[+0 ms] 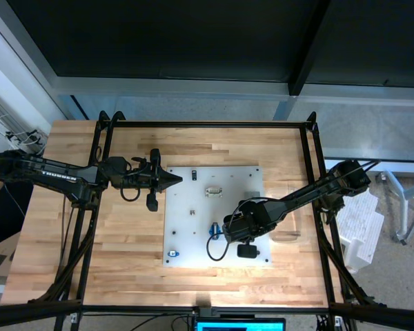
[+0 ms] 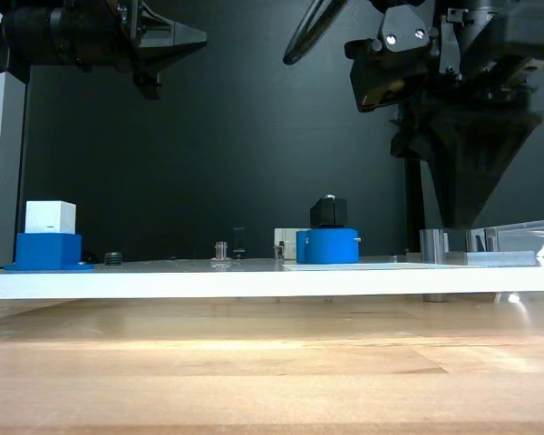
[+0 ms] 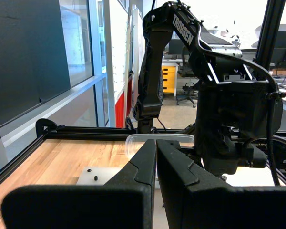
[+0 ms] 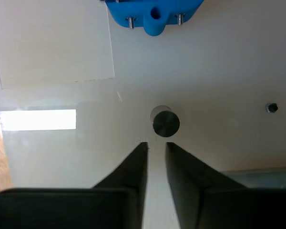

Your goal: Remove the 16mm cylinder and place in the container

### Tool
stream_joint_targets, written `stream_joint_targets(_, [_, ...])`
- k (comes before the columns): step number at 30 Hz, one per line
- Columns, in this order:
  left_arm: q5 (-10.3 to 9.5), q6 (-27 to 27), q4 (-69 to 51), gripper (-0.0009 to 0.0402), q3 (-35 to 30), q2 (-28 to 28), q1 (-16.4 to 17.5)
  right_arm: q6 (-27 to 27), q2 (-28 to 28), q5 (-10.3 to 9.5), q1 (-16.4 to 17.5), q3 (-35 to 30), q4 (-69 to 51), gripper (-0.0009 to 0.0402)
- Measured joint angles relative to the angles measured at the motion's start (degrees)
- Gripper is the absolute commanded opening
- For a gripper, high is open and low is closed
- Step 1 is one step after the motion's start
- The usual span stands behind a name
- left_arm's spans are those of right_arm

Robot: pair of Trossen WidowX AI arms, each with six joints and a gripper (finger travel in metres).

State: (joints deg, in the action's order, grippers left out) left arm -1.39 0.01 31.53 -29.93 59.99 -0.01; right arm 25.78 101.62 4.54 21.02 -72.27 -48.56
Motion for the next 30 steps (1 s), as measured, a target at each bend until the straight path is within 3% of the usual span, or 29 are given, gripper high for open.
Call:
stream_joint_targets(5, [-0.02,0.02,0.00,0.0000,0.00,0.00,0.00,0.96,0.00,0.39,-0.02,-0.61,0.02,0.0163])
stream_joint_targets(10, [-0.02,0.02,0.00,0.0000,0.00,0.00,0.00,1.40,0.50,1.95,-0.13,-0.66,0.28,0.0187])
stream_joint_targets(30, [0.00,0.02,0.00,0.0000,0.00,0.00,0.00,0.68,3.89,1.90,-0.63,-0.26,3.58,0.0129])
